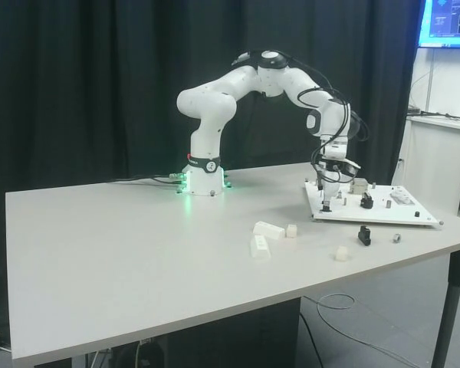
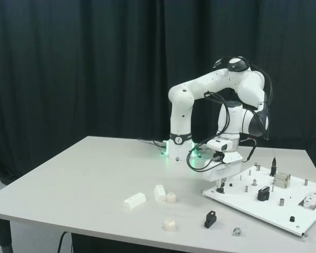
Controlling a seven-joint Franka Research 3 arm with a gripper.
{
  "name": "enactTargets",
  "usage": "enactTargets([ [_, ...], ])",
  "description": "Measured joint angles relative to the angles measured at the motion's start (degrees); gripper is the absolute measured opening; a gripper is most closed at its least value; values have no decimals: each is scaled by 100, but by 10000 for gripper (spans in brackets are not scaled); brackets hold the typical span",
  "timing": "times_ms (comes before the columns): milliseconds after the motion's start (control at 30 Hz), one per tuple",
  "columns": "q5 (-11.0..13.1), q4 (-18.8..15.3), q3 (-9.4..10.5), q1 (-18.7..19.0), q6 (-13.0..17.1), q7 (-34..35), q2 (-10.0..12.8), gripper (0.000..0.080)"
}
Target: Remove Ethernet.
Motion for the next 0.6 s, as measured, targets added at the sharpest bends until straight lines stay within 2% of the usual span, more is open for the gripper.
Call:
enactTargets([
  [600,-1,1,-15,-4,-28,-93,-2,78],
])
